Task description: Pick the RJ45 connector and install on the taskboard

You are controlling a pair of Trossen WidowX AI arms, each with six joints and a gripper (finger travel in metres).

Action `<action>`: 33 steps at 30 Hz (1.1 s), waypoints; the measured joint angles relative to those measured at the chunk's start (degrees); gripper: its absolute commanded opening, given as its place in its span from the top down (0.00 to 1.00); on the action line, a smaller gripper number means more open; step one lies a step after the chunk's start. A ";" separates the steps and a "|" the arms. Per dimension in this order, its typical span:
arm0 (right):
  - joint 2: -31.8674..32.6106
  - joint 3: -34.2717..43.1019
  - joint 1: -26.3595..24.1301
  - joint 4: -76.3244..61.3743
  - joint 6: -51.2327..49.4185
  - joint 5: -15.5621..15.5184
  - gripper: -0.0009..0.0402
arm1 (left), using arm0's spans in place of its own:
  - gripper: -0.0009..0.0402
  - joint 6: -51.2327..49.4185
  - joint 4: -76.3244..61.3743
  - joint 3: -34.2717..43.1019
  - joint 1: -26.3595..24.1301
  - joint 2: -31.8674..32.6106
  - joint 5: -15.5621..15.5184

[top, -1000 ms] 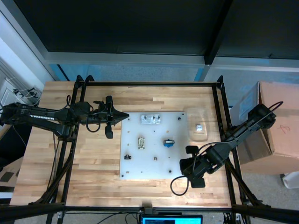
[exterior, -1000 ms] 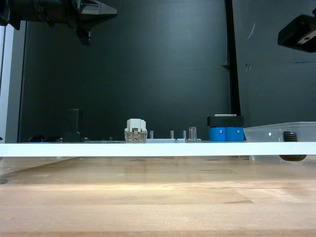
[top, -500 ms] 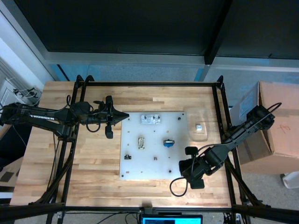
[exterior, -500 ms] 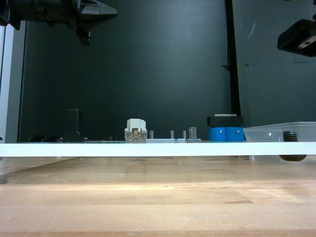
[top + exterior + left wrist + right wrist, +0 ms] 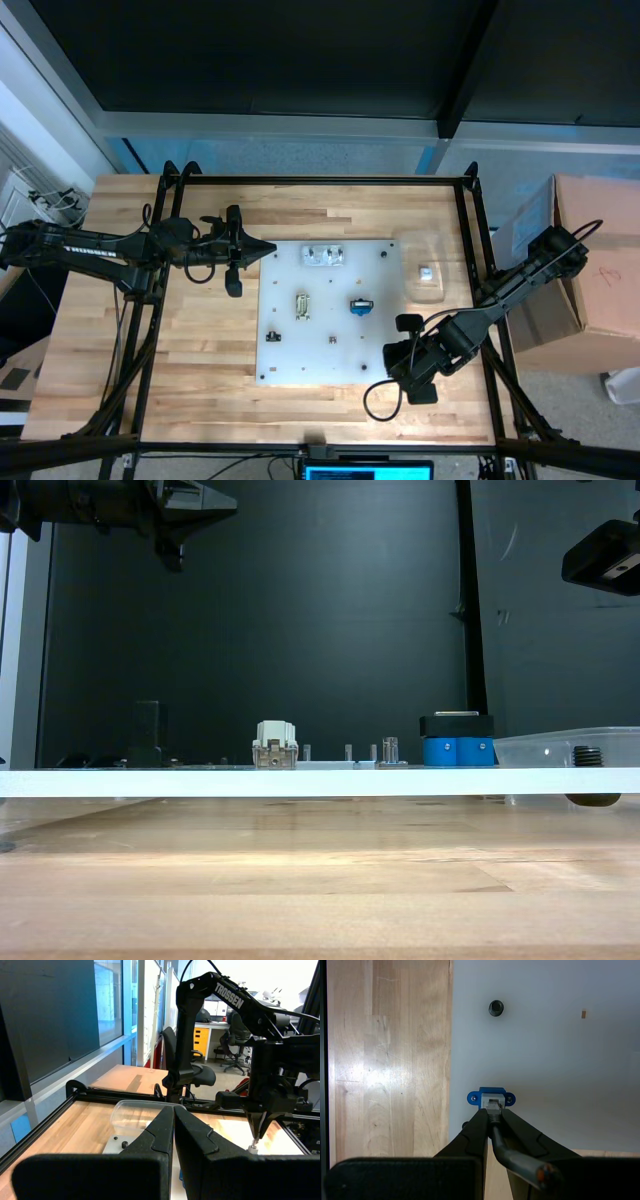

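My right gripper [image 5: 492,1113] is shut on a grey cable just behind the RJ45 connector [image 5: 493,1105], which sticks out past its fingertips. Seen along the gripper, the connector lines up with the blue RJ45 socket [image 5: 491,1096] on the white taskboard [image 5: 560,1060]. In the low view the socket [image 5: 457,743] stands free and the right arm [image 5: 603,555] hangs high above it, so the connector is held clear of its seat. In the high view the right gripper [image 5: 398,357] is over the board's near right corner. My left gripper [image 5: 266,250] hovers shut and empty at the board's far left edge.
A clear plastic bin [image 5: 424,285] holding a small white part sits right of the board. On the board stand a white connector block [image 5: 302,306] and a silver fitting [image 5: 323,256]. A cardboard box [image 5: 590,270] stands beyond the right frame rail.
The right arm has sunk slightly in the low view and shifted a little over the board, still holding the connector. The left arm has not moved.
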 measured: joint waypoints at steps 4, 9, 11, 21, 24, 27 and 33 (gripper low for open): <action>0.00 -0.02 -0.09 0.04 -0.04 0.02 0.98 | 0.98 0.00 0.00 0.00 0.00 0.00 -0.02; -0.02 -0.07 -0.09 0.07 -0.22 0.24 0.98 | 0.98 0.00 0.00 0.00 0.00 0.00 -0.02; -0.02 -0.07 -0.15 0.07 -0.22 0.22 0.98 | 0.98 0.02 0.00 0.00 0.00 0.00 0.00; -0.02 -0.13 -0.31 0.17 -0.59 0.83 0.98 | 0.98 0.02 0.00 -0.02 0.00 0.00 0.00; -0.02 -0.13 -0.35 0.20 -0.68 0.83 0.98 | 0.98 0.00 0.00 0.00 0.00 0.00 -0.02; -0.02 -0.13 -0.37 0.26 -0.72 0.79 0.98 | 0.98 0.00 0.00 -0.02 0.00 0.00 -0.02; -0.02 -0.33 -0.39 0.50 -0.76 0.81 0.98 | 0.98 0.00 0.00 0.00 0.00 0.00 0.00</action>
